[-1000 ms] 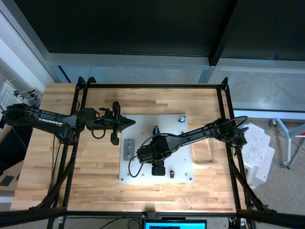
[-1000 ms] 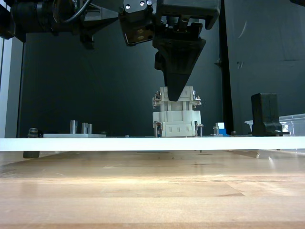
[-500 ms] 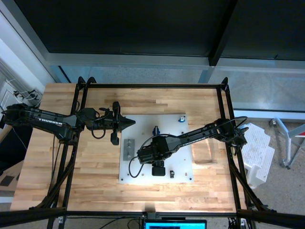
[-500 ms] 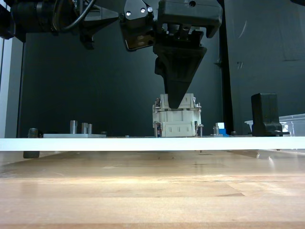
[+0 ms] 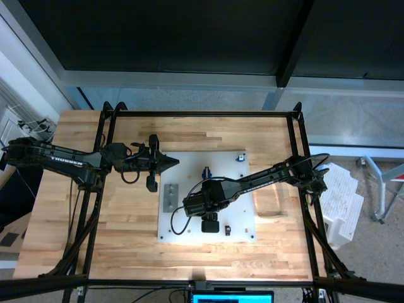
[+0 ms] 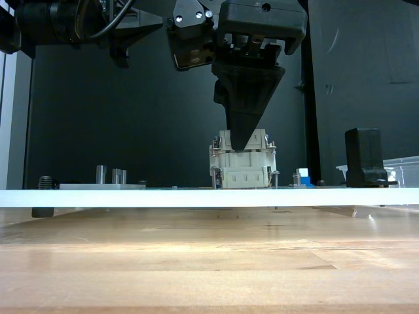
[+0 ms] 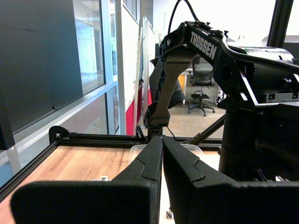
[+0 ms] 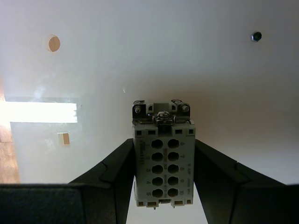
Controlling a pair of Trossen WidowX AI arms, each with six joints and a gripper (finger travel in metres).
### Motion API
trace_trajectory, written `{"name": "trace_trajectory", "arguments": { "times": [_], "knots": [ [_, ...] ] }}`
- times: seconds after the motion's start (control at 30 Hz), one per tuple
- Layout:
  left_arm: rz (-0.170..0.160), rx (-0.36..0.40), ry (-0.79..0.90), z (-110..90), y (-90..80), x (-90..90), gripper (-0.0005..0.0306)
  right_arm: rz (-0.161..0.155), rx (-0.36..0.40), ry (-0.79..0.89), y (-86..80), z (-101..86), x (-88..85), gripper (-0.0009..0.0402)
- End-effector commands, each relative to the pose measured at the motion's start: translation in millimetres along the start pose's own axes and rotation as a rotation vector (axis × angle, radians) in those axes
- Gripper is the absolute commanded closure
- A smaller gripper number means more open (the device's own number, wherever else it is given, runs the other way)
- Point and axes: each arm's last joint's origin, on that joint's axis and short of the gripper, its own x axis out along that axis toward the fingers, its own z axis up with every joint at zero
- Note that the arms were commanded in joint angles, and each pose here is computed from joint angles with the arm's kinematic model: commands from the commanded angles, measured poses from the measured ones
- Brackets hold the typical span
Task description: Pick the HAN10E connector and install on the hub
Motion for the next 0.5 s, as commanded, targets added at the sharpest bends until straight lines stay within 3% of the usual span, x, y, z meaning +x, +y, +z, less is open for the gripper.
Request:
{"name": "trace_trajectory", "arguments": {
  "times": [0.03,0.2,0.5],
  "knots": [
    [0.000,0.000,0.000,0.0,0.1,0.0,0.0300,-0.002,0.001,0.007,0.3,-0.2,2.8,0.0380],
    [0.000,0.000,0.000,0.0,0.0,0.0,0.0300,-0.002,0.001,0.005,0.3,-0.1,2.5,0.0366],
    [0.000,0.000,0.000,0.0,0.0,0.0,0.0300,-0.002,0.002,0.001,0.4,0.2,2.3,0.0303]
  ]
}}
